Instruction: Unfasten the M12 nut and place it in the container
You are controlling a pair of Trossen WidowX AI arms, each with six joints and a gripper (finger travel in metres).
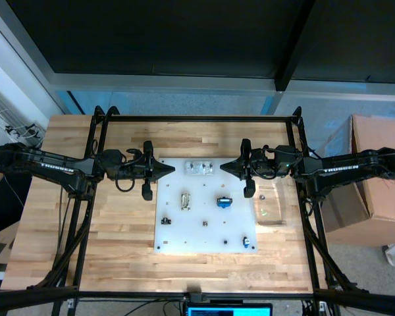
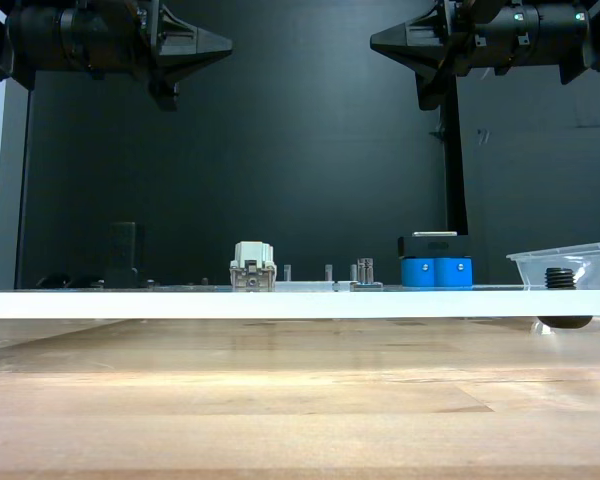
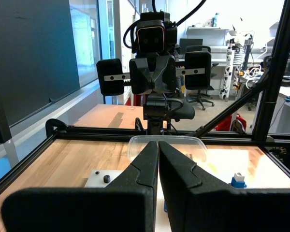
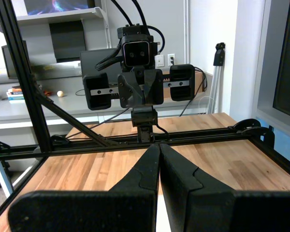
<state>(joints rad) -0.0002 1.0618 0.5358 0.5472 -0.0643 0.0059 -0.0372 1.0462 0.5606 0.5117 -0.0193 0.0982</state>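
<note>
M12 nut's off its stud, ribs bare in low view. You've got a small dark spot lying in the clear tray in high view; can't tell if that's the nut. R gripper sits up high over the board's far right, fingers pressed together, nothing betw. them. L gripper is high opp. it at far left, also pressed together.

Robotics lab, office chair, monitor, cardboard box
</note>
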